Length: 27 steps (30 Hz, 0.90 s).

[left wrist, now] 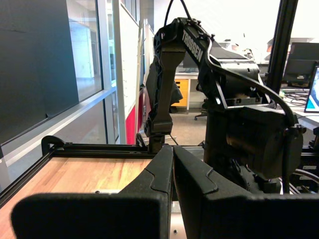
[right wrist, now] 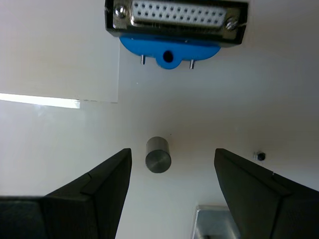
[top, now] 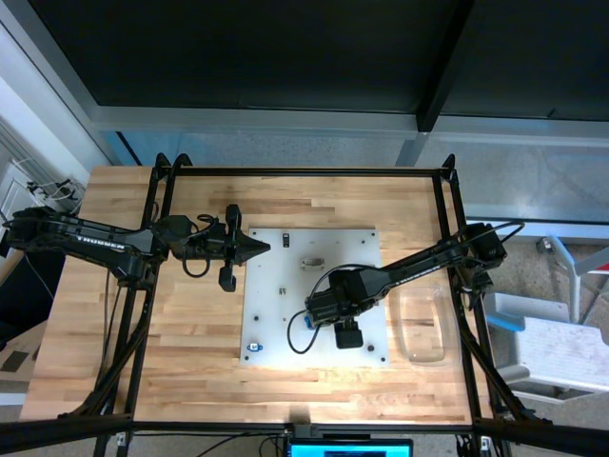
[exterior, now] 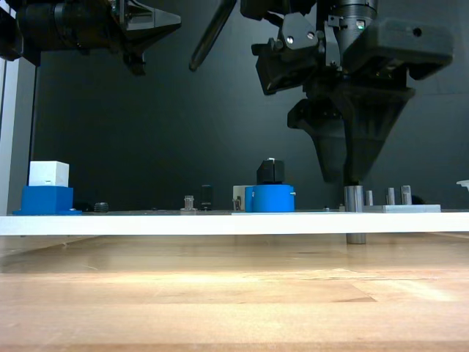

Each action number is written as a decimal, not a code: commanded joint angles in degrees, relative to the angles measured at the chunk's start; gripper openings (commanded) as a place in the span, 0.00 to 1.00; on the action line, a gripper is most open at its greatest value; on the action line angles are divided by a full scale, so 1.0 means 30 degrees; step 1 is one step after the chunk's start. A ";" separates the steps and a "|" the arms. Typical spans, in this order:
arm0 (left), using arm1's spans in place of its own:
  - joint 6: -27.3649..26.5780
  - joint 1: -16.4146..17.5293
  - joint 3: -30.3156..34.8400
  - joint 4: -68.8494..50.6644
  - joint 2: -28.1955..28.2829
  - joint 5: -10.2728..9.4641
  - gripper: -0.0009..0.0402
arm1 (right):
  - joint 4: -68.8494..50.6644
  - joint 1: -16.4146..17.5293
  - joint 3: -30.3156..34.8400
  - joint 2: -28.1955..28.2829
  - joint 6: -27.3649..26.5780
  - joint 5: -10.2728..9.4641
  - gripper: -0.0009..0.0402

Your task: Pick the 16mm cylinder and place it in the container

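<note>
right gripper [right wrist: 172, 157]: jaws wide apart, straddling upright 16mm cylinder [right wrist: 158, 155], no contact | cylinder on white board [top: 285, 319] | container [top: 422, 359] on wooden table [top: 186, 328] beside board | left gripper [left wrist: 173, 152]: fingers together, above board's left edge

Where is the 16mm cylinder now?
The 16mm cylinder stands near-right on the white board, under the open right gripper, by the D-sub connector; the left gripper hangs shut over its far-left corner.

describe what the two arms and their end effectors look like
Both arms are matte black with white Trossen lettering and looping black cables. The left end effector, at the white board's left edge, and the right end effector, over its near-right part, have tapered black wedge fingers.
</note>
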 commanded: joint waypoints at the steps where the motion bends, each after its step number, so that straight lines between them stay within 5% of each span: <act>1: 0.0000 0.0000 0.0007 0.0000 0.0000 0.0000 0.02 | 0.0372 0.0051 -0.0328 -0.0007 0.0044 0.0007 0.59; 16: 0.0000 0.0000 0.0007 0.0000 0.0000 0.0000 0.02 | 0.1778 0.0080 -0.1588 -0.0007 0.0022 -0.0007 0.58; 27: 0.0000 0.0007 0.0007 0.0000 0.0000 0.0000 0.02 | 0.1792 0.0080 -0.1661 -0.0007 -0.0182 -0.0007 0.45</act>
